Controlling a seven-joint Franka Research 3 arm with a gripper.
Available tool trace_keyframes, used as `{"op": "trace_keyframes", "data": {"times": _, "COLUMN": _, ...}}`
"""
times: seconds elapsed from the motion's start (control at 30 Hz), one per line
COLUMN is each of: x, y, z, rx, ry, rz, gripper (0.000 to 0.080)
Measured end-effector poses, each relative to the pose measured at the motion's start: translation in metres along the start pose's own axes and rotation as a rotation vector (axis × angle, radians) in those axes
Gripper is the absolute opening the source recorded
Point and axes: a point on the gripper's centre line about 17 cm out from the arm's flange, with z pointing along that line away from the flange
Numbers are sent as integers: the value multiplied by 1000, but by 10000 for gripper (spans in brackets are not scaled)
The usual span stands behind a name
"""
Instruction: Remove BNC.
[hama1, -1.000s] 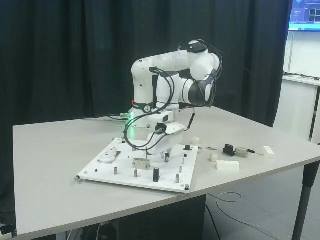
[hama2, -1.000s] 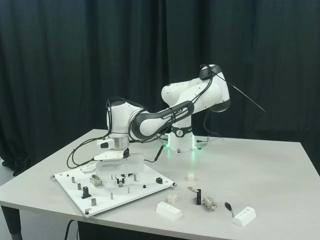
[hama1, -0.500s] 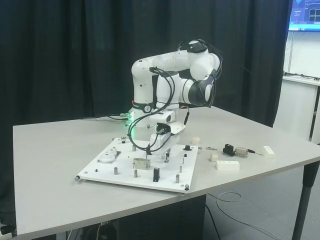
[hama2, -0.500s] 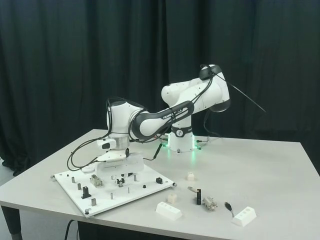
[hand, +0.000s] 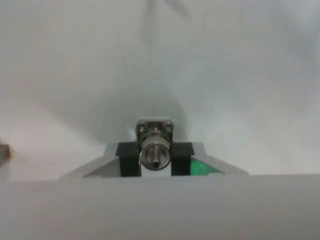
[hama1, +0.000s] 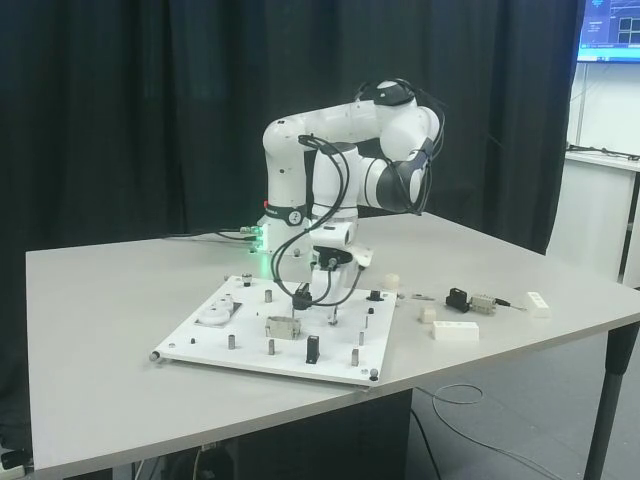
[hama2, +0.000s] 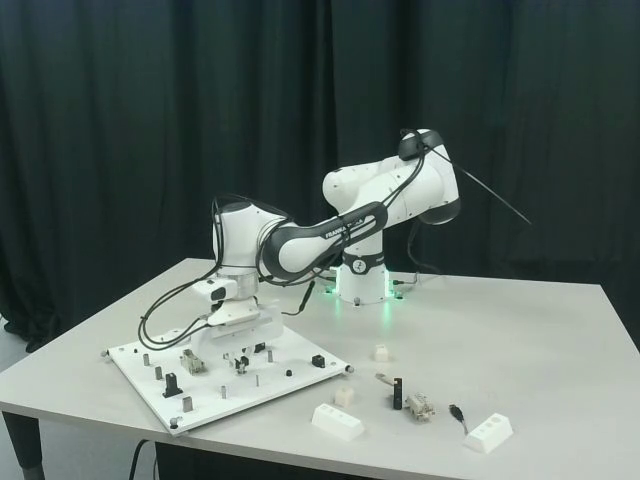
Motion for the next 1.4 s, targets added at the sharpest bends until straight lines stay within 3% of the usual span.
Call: {"op": "trace_keyframes", "data": {"times": 1.4, "x": 0, "y": 0, "z": -2, "rx": 6, "ry": -17, "rz": -150, "gripper": 123}}
